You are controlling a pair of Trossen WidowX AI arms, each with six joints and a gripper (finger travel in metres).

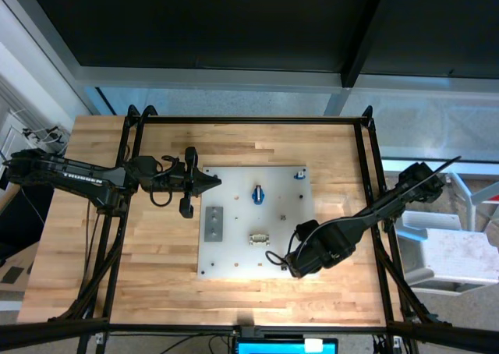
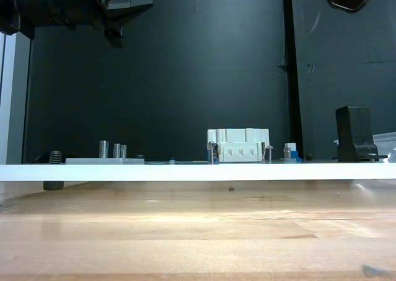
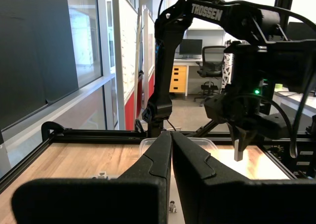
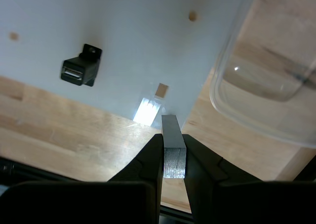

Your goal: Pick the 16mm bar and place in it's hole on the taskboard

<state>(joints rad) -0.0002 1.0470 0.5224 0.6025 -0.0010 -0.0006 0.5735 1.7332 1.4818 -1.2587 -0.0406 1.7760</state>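
Right gripper (image 4: 173, 144) is clamping the 16mm bar (image 4: 174, 157), with a square hole (image 4: 161, 90) just past its tips. Left gripper (image 3: 171, 134) is pinched closed, taskboard (image 1: 234, 253) well below it.

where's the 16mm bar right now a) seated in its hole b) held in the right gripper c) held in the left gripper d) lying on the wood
b: the 16mm bar is clamped in the right gripper above the taskboard, near its right corner; the left gripper is shut, empty, raised over its left edge.

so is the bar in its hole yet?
No: right pincer grips the bar clear of the board; left pincer, shut, hovers over the board's left edge.
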